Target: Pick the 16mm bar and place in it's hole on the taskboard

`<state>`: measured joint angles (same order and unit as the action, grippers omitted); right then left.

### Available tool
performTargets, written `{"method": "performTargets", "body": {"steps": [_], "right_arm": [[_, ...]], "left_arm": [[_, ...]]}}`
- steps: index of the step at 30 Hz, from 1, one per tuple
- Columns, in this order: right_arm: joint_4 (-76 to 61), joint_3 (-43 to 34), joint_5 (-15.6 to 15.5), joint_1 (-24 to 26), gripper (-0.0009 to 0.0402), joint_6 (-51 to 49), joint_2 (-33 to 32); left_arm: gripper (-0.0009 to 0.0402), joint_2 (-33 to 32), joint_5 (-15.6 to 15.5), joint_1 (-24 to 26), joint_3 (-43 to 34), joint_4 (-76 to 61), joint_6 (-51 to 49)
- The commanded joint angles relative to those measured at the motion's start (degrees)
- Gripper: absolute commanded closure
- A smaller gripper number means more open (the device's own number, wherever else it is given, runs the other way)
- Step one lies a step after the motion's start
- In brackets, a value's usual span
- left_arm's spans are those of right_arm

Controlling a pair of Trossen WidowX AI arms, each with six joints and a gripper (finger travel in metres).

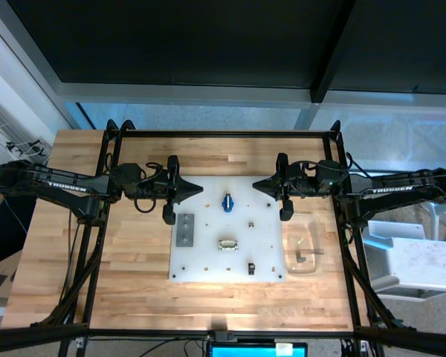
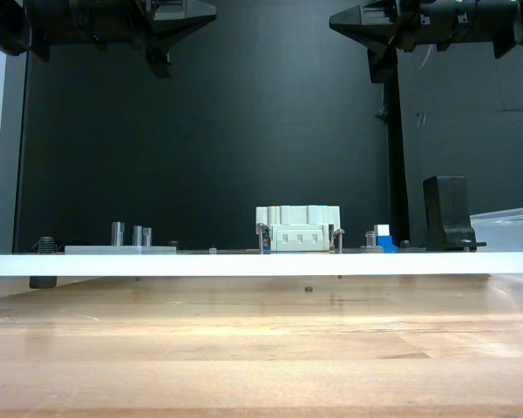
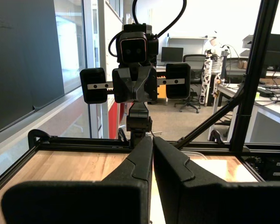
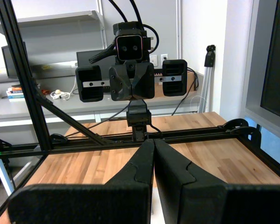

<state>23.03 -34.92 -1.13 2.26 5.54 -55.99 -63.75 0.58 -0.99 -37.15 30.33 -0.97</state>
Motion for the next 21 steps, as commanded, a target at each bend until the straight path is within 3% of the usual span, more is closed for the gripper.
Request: {"method": "performTargets", "body": {"steps": [1, 21], "right_arm": [[0.0, 0.0, 0.0, 0.0, 0.0393, 0.0, 0.0], [0.5, 0.0, 0.0, 0.0, 0.0393, 0.2, 0.0]], "left_arm": [[0.0393, 0.0, 0.0, 0.0, 0.0, 0.0, 0.0], [0.0393, 0.0, 0.0, 0.0, 0.0, 0.0, 0.0]]}}
